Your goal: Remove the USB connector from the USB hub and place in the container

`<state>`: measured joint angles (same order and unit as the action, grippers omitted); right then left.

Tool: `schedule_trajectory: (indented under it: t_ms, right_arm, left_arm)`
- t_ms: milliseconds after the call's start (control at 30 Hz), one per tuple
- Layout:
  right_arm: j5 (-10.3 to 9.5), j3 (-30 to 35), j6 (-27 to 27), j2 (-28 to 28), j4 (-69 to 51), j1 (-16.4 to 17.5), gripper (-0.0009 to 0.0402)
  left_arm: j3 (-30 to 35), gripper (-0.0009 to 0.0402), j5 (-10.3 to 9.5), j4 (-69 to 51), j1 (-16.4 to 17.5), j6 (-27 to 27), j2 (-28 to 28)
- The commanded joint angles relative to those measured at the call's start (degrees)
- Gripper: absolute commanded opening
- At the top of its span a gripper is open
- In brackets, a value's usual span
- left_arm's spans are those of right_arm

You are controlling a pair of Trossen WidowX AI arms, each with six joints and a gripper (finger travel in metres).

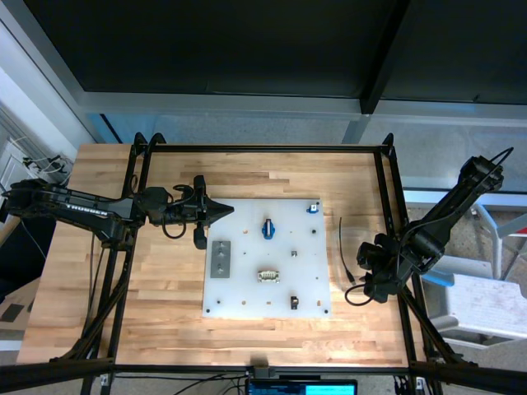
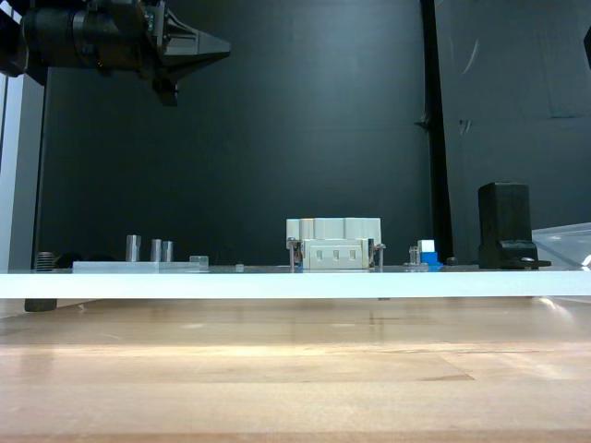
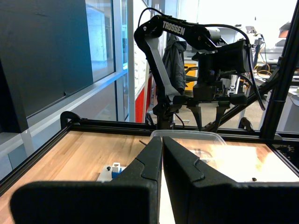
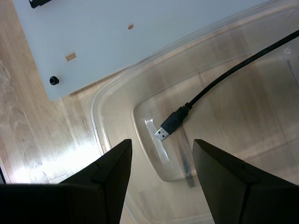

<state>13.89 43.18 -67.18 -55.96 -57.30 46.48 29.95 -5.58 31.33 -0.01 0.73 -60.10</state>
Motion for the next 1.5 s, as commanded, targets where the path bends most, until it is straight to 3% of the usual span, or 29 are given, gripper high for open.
schedule_trajectory:
  t_ms: [33,1500]
  right_arm:
    - [0.0,0.0,0.1,0.0,0.1,0.0,0.0181]
    - [0.0,0.0,0.1,0.0,1.0,0.0,0.0181]
  left_arm:
    - [0.0,0.0001,0.0,0.0,0.0,0.0,0.0]
    - [0.0,0.0001,0.0,0.0,0.0,0.0,0.0]
